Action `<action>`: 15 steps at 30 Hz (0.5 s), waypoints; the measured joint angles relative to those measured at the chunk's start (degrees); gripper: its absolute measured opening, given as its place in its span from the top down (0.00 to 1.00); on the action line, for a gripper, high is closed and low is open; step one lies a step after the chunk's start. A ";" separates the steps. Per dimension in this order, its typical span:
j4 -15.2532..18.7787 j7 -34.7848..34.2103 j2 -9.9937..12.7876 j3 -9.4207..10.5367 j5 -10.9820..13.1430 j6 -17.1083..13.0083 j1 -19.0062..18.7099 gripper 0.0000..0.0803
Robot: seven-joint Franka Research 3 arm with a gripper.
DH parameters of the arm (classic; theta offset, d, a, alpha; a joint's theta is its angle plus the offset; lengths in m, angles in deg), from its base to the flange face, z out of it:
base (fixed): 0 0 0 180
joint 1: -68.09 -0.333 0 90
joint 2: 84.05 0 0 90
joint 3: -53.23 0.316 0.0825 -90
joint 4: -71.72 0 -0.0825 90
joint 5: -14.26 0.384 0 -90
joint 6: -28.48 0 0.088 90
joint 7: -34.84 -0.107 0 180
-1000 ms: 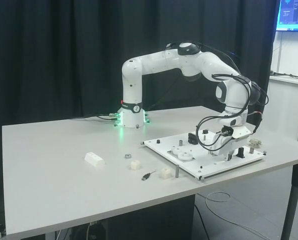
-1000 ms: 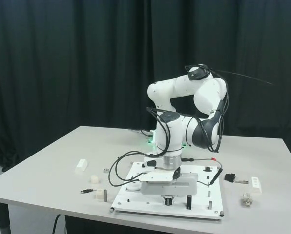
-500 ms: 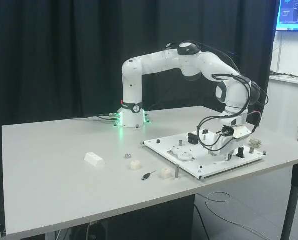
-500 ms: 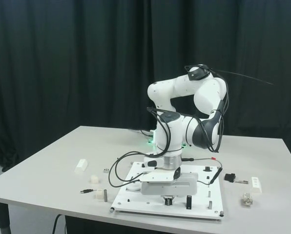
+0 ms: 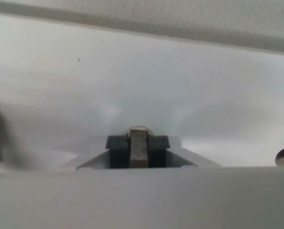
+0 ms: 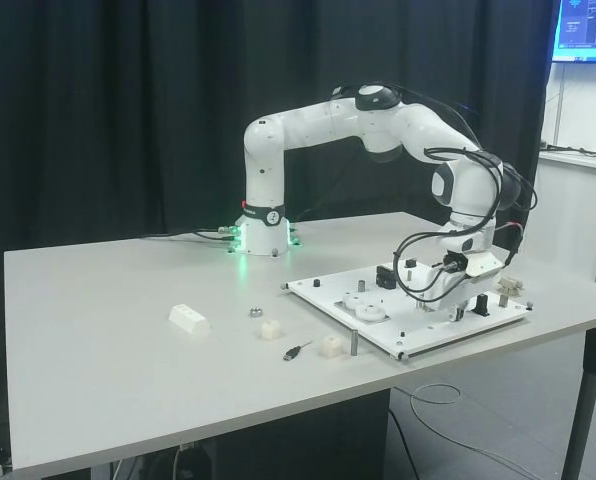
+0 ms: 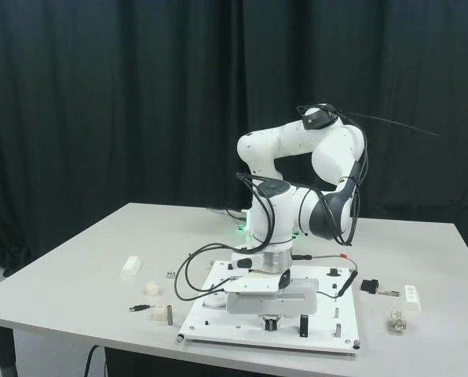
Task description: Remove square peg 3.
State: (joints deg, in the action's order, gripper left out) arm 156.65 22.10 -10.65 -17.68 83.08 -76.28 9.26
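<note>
Gripping the peg [image 5: 138, 149], the end effector [image 5: 138, 151] has both black fingers [image 5: 117, 151] closed against it over the white board [image 7: 218, 314].

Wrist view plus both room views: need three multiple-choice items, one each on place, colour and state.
1. Where is the gripper relative to the white board?
A) low over it
B) raised high above it
C) off to one side of it

2. What colour is the base light on the arm?
A) white
B) green
C) black

3. How do the jaws stand?
A) wide open, with nothing between them
B) hidden in every view
C) closed on the square peg

Answers:
1 A: both room views show the gripper down at the board's near edge.
2 B: a green glow rings the base in the first room view.
3 C: the wrist view shows the peg held between the two black pads.
</note>
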 joint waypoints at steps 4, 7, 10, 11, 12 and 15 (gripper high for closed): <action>0.00 -1.02 0.00 0.00 0.00 0.00 0.00 0.90; 0.00 -1.98 0.00 0.00 0.00 0.00 0.00 0.90; 0.01 -3.01 0.00 0.00 0.00 0.00 0.00 0.90; 0.01 -3.42 0.00 0.00 0.00 0.00 0.00 0.90; 0.01 -3.77 0.00 0.00 0.00 0.00 0.00 0.91; 0.03 -4.70 -0.15 -0.04 0.00 0.04 0.00 0.91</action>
State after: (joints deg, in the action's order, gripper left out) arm 156.68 17.40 -10.80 -17.72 83.08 -76.24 9.26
